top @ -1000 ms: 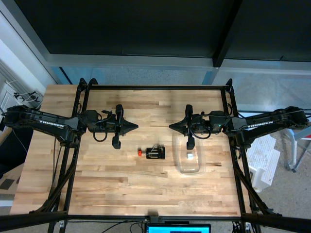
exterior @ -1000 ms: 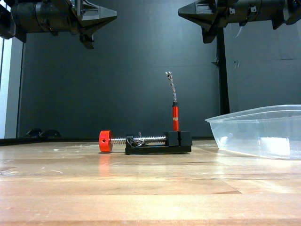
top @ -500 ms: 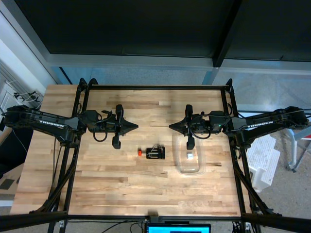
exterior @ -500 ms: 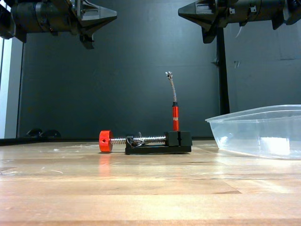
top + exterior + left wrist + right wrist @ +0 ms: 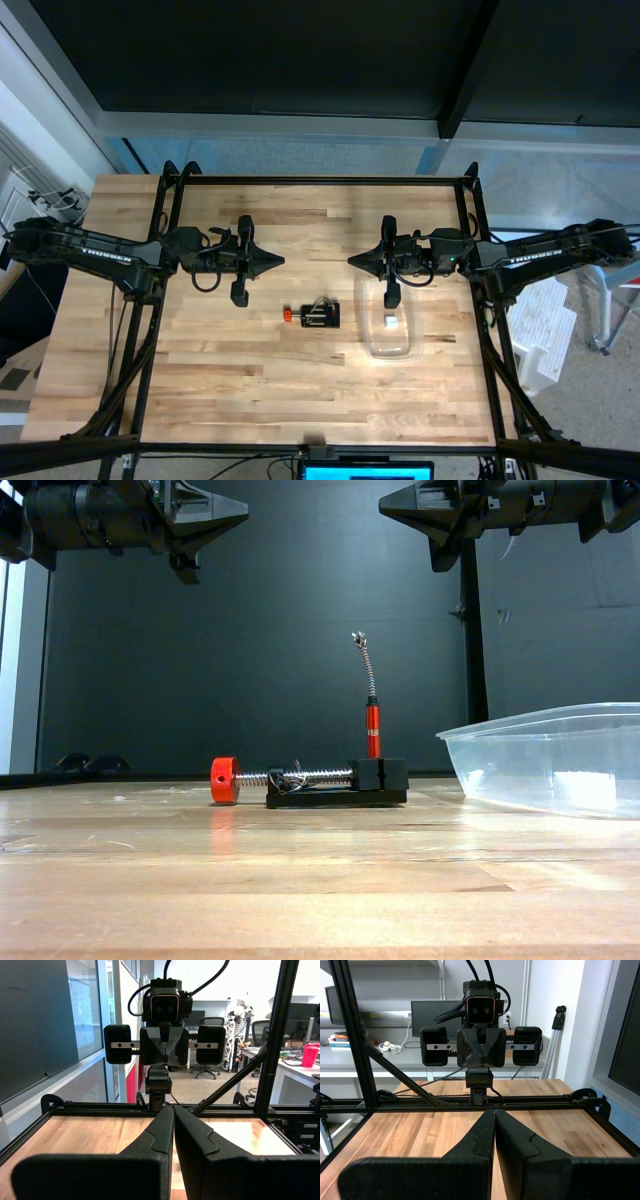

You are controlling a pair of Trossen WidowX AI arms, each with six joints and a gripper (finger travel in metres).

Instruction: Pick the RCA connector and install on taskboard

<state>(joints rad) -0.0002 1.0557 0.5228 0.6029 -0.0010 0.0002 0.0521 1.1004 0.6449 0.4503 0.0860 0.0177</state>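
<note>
The taskboard (image 5: pixel 322 316) is a small black block near the table's middle, with a red knob (image 5: pixel 225 779) on a coiled metal shaft at its left end. A slim red RCA connector (image 5: pixel 372 728) with a springy metal tail stands upright on the block's right end. My left gripper (image 5: pixel 280 262) hangs high, behind and to the left of the block, shut and empty. My right gripper (image 5: pixel 352 261) faces it from the right at the same height, also shut and empty. In each wrist view the fingers (image 5: pixel 165 1125) (image 5: pixel 486 1127) meet, and the other arm shows straight ahead.
A clear plastic tray (image 5: pixel 389 345) lies right of the taskboard, below the right gripper, with a small pale item (image 5: pixel 391 322) inside. A black frame (image 5: pixel 320 181) runs around the wooden table. A screen (image 5: pixel 366 470) sits at the near edge.
</note>
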